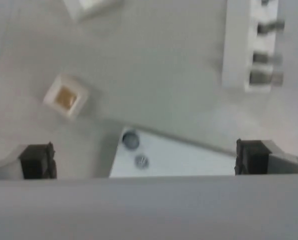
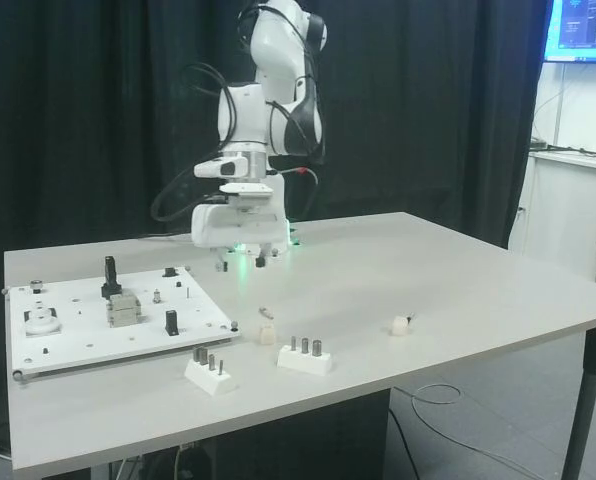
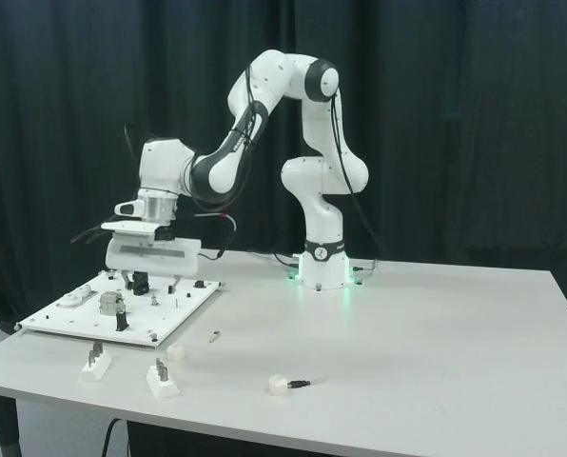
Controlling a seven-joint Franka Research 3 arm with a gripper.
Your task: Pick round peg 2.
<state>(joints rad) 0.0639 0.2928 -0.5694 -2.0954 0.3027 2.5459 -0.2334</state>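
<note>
Grey round pegs stand upright in two white holders near the table's front edge: a three-peg holder (image 2: 305,357) (image 1: 237,45) and a two-peg holder (image 2: 210,374) (image 3: 162,379). I cannot tell which peg is round peg 2. My gripper (image 2: 241,263) (image 3: 156,283) (image 1: 144,159) hangs open and holds nothing, above the near right corner of the white assembly board (image 2: 88,335) (image 1: 189,160). It is well above and behind the holders. The black fingertips (image 1: 37,160) are wide apart.
A small white block with a hole (image 1: 65,96) (image 2: 266,332) lies between board and holders, with a loose pin (image 3: 213,336) beside it. Another small white block (image 2: 400,324) (image 3: 279,383) lies farther right. Black and grey fixtures (image 2: 123,305) stand on the board.
</note>
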